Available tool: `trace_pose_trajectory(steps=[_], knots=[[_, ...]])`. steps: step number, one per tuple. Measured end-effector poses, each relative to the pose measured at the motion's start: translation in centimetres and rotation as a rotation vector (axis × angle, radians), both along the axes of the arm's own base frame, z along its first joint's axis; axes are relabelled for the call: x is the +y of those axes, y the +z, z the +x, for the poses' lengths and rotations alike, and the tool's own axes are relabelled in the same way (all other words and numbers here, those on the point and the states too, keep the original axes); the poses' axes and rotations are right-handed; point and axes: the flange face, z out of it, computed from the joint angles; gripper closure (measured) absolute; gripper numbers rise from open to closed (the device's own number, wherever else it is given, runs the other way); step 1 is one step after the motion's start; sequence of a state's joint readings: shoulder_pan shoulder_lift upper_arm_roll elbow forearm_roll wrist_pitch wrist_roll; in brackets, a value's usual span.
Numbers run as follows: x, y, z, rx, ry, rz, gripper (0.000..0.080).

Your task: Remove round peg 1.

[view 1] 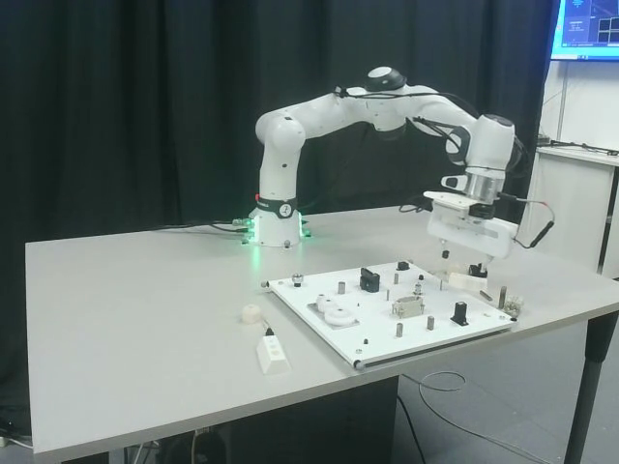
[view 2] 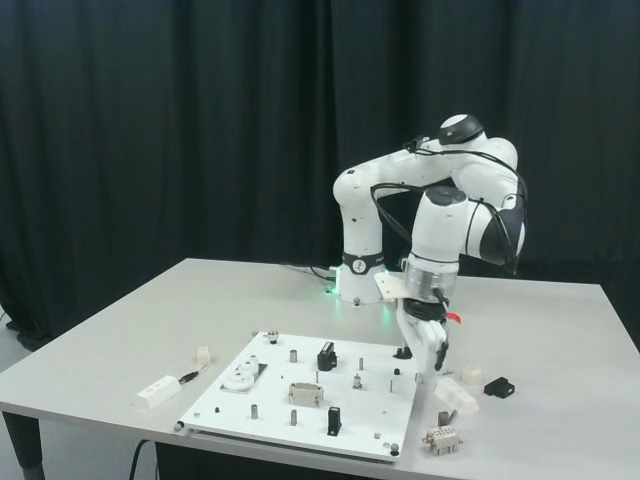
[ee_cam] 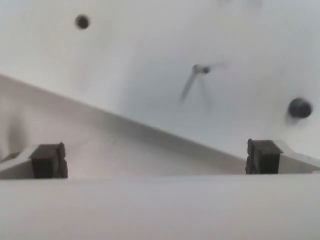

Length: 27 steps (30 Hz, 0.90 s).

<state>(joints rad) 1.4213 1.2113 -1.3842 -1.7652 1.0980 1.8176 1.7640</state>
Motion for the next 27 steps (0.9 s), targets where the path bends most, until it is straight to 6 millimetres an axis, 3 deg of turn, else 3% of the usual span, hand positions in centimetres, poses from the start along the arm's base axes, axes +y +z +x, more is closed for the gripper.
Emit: trace_pose_trajectory(steps=[17, 27], knots=[[-3.9, -2.0, -1.8, -0.054, -0.069, 0.013, 0.0003], [-5.0, -3.3, -2.1, -0.058, -0.106, 0.066, 0.0003]])
